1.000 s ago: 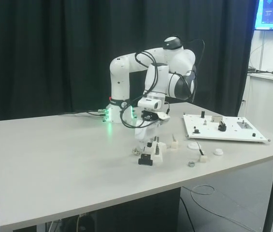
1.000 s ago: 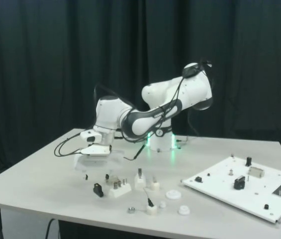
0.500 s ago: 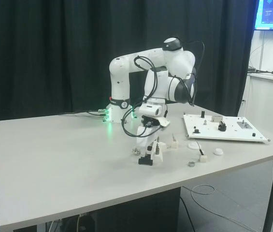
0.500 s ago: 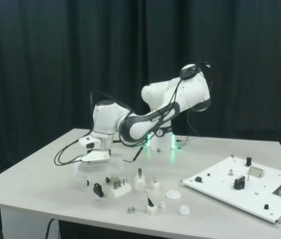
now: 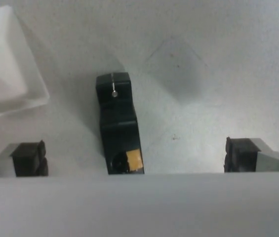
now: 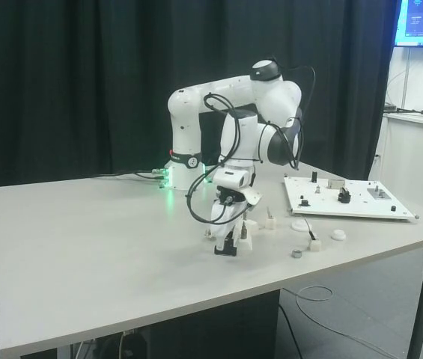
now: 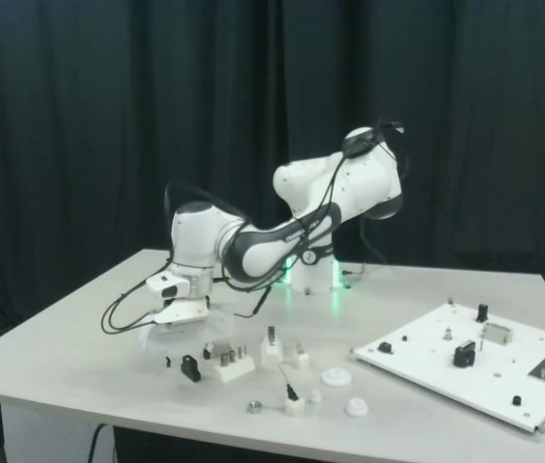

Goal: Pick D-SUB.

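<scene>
The D-SUB (image 5: 119, 126) is a small black connector lying flat on the grey table. In the wrist view it lies between my two black fingertips (image 5: 28, 158), with a gap on each side. My gripper (image 5: 134, 157) is open and touches nothing. From the first room view the gripper (image 6: 230, 235) hangs low, just above the D-SUB (image 6: 226, 248). The second room view shows the D-SUB (image 7: 191, 367) under the gripper (image 7: 187, 354), near the table's front edge.
A white holder block (image 7: 231, 365) with upright pegs stands close beside the D-SUB; its corner shows in the wrist view (image 5: 6, 74). More small white holders (image 7: 296, 359), discs (image 7: 336, 377) and a nut (image 7: 253, 407) lie nearby. A white board (image 7: 475, 362) with black parts sits further off.
The arm has come down and shifted over the D-SUB, bringing the open gripper from above the table to just over the connector. The D-SUB has not moved.
</scene>
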`<action>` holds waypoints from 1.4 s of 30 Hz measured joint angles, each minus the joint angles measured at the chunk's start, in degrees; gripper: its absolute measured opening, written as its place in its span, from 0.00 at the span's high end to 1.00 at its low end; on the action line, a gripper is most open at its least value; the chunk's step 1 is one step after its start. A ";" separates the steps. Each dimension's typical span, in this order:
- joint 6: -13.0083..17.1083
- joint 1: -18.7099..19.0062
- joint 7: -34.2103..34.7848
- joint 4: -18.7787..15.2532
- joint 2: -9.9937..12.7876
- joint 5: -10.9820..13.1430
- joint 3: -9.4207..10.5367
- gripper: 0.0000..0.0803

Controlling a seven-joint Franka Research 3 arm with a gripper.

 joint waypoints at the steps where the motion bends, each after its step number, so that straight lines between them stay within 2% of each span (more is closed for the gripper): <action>1: -0.04 -0.14 -0.01 0.07 0.02 0.00 0.10 0.00; 28: -1.95 -2.74 -0.02 2.36 0.51 -0.09 1.19 0.00; 29: -1.95 -2.76 -0.02 2.38 0.51 -0.12 1.19 0.14; 34: -1.95 -2.79 -0.02 2.41 0.51 -0.19 1.19 0.14; 35: -1.95 -2.79 -0.02 2.42 0.51 -0.19 1.19 0.33; 39: -1.95 -2.79 -0.03 2.48 0.51 -0.19 1.20 0.33; 40: -1.95 -2.79 -0.03 2.50 0.51 -0.19 1.21 0.65; 42: -1.97 -2.79 -0.03 2.53 0.51 -0.19 1.26 0.65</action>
